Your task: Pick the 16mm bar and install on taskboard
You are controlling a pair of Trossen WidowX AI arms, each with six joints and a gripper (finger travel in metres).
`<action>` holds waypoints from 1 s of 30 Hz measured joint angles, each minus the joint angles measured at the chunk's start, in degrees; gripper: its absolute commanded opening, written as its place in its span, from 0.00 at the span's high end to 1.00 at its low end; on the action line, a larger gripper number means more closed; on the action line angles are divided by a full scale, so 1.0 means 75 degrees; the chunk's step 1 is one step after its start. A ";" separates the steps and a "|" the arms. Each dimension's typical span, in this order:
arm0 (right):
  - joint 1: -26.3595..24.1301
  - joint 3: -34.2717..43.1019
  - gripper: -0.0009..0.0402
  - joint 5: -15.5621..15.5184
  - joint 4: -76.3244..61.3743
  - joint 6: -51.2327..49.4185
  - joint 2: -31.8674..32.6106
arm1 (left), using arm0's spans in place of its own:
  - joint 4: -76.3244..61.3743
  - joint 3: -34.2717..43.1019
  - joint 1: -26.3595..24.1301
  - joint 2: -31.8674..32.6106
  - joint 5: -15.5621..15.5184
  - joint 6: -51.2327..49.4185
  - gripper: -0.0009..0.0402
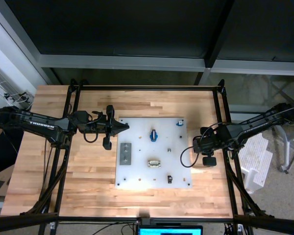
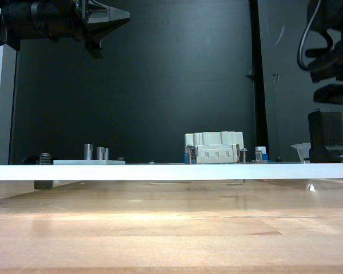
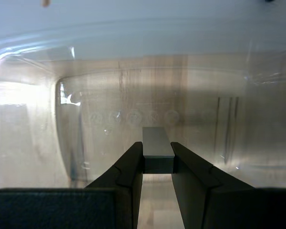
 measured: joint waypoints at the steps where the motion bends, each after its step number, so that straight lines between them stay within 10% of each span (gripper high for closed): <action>1: 0.0000 0.0128 0.98 0.0000 -0.0140 0.0000 0.0000 | -0.0003 0.0000 0.0000 0.0000 0.0000 0.0000 0.98; 30: 0.0749 0.2060 0.98 -0.0239 -0.1075 0.0385 0.0860 | 0.0000 -0.0003 0.0000 0.0000 0.0000 0.0000 0.98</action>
